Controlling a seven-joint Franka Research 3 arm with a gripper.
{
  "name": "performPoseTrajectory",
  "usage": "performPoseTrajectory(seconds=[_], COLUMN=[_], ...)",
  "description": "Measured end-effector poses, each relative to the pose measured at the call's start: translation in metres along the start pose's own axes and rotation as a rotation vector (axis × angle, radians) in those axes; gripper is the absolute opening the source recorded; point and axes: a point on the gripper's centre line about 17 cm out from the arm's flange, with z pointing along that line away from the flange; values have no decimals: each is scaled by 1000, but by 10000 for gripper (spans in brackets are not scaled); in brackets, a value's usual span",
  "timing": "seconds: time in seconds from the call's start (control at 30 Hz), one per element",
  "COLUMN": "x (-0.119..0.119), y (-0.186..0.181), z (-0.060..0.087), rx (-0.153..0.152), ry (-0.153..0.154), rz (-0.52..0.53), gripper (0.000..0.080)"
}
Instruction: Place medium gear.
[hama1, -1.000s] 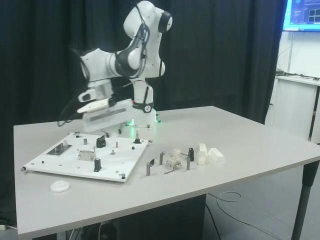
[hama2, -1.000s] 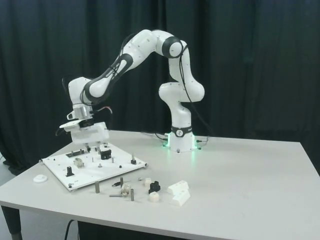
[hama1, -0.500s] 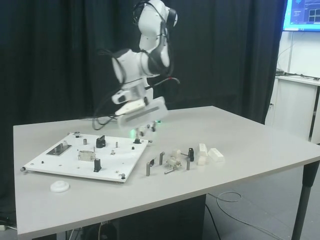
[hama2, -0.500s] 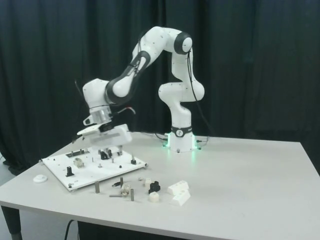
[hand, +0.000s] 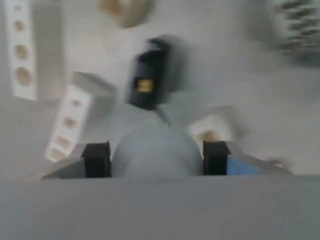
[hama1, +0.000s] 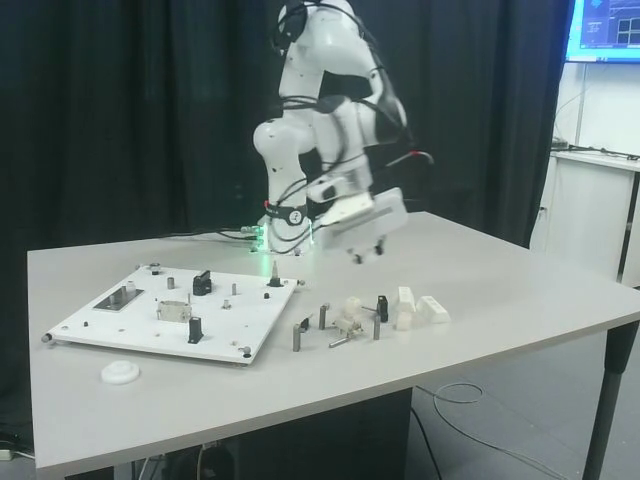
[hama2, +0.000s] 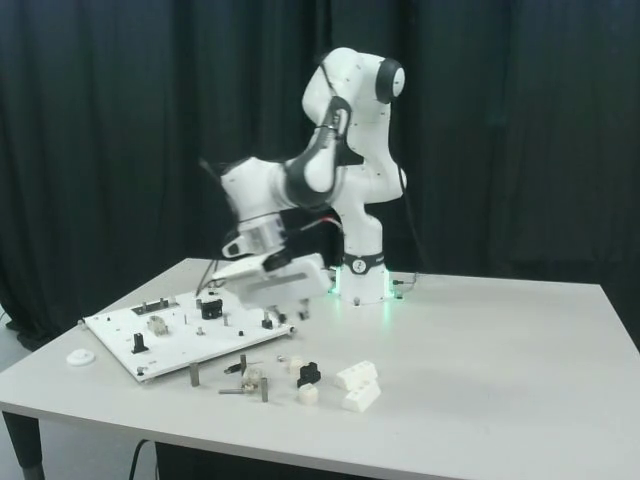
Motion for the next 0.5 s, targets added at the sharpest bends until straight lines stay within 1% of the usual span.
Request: performPoseTrajectory(seconds=[0.3, 0.43, 0.5], x=[-6, -11, -13], y=[-78, -109, -122], z=[28, 40, 47], rx=[-52, -80, -97], ry=[-31, -34, -29], rz=[-52, -72, -82], gripper=[399, 399, 399])
